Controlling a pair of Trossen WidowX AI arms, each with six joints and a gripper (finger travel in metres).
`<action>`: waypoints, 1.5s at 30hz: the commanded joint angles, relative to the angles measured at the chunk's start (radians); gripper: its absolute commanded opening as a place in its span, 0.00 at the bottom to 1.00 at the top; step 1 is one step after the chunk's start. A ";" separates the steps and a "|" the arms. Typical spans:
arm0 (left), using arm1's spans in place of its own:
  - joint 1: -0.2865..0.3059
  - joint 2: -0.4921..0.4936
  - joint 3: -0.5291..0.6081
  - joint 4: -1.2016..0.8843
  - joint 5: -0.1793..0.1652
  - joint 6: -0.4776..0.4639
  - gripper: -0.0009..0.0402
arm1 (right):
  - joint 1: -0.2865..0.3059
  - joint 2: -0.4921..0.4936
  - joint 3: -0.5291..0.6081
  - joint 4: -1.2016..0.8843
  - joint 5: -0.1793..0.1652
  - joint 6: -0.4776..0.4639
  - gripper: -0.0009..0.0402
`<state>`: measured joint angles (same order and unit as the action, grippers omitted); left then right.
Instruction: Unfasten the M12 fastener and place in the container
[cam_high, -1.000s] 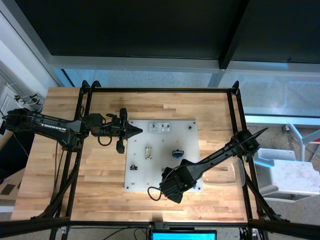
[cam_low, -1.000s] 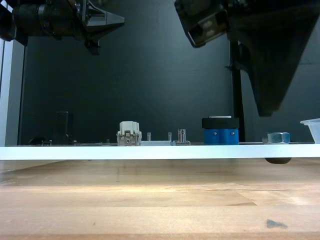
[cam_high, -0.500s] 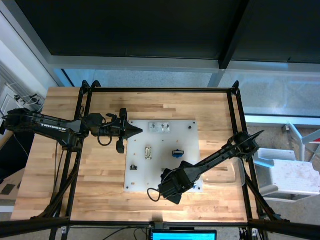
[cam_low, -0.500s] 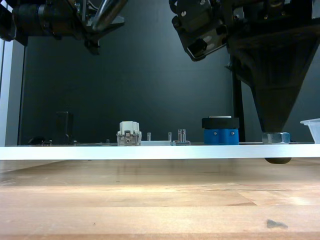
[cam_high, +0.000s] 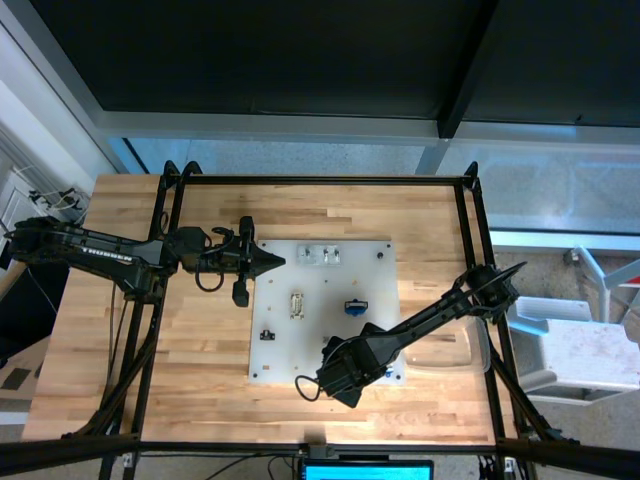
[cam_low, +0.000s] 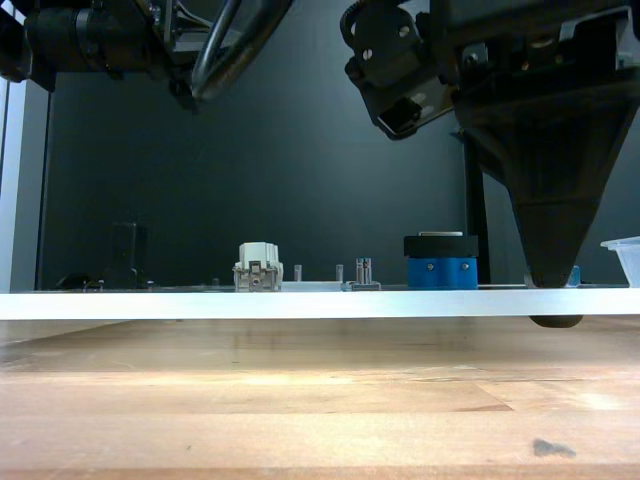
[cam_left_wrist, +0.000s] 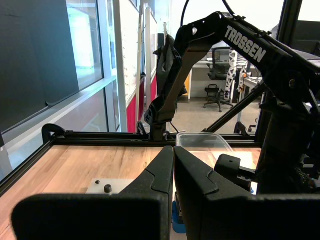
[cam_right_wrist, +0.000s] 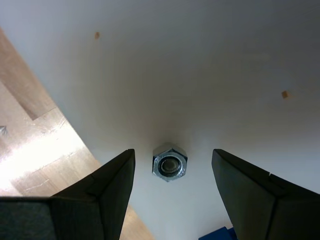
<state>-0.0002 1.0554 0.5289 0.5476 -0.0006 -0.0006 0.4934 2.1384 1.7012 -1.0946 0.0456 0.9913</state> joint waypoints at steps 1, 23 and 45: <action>0.000 0.000 0.000 0.000 0.000 0.000 0.02 | 0.000 -0.001 -0.011 0.020 -0.012 -0.001 0.47; 0.000 0.000 0.000 0.000 0.000 0.000 0.02 | 0.000 -0.007 -0.016 0.038 -0.021 -0.174 0.03; 0.000 0.000 0.000 0.000 0.000 0.000 0.02 | 0.000 -0.018 -0.016 0.034 -0.020 -1.187 0.05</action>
<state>-0.0002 1.0554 0.5289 0.5472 -0.0006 -0.0006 0.4934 2.1227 1.6844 -1.0580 0.0246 -0.1444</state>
